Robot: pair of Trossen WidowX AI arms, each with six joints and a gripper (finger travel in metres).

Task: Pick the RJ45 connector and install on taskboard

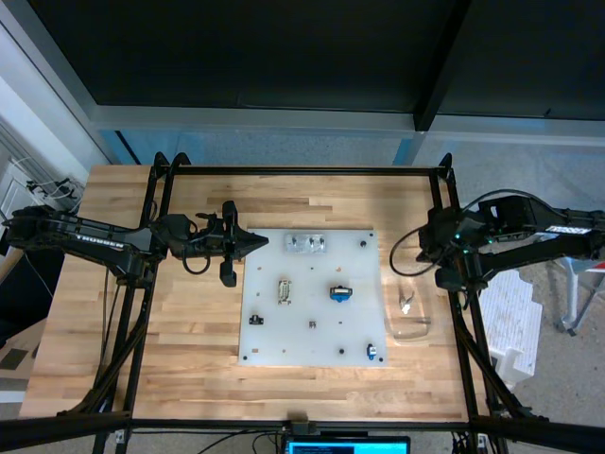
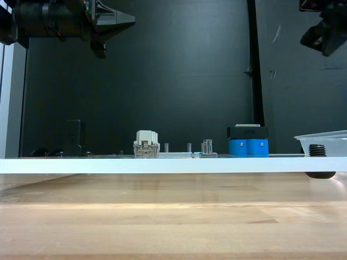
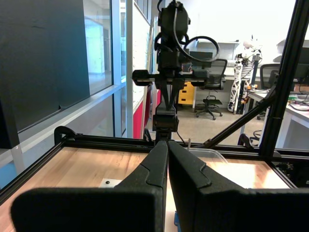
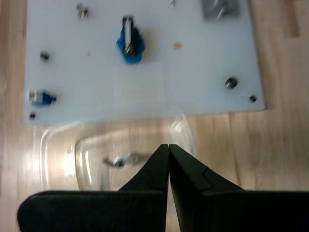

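Note:
The RJ45 connector (image 1: pixel 406 304) is a tiny glinting plug lying inside a clear plastic tray (image 1: pixel 413 329) just right of the taskboard (image 1: pixel 312 288), a white square plate with small fittings. My right gripper (image 1: pixel 442 277) hovers above the tray's right side with its fingers shut and empty. In the right wrist view the connector (image 4: pixel 120 160) lies in the tray (image 4: pixel 58 145), beyond and beside the closed fingertips (image 4: pixel 169 146). High over the board's upper left corner, my left gripper (image 1: pixel 257 243) is also shut and holds nothing.
On the board stand a blue block (image 1: pixel 340 293), a cream multi-pin socket (image 1: pixel 284 291), a silver fitting (image 1: pixel 306 244) and a small blue part (image 1: pixel 373 354). A black frame (image 1: pixel 302 172) runs around the wooden table (image 1: pixel 142 331).

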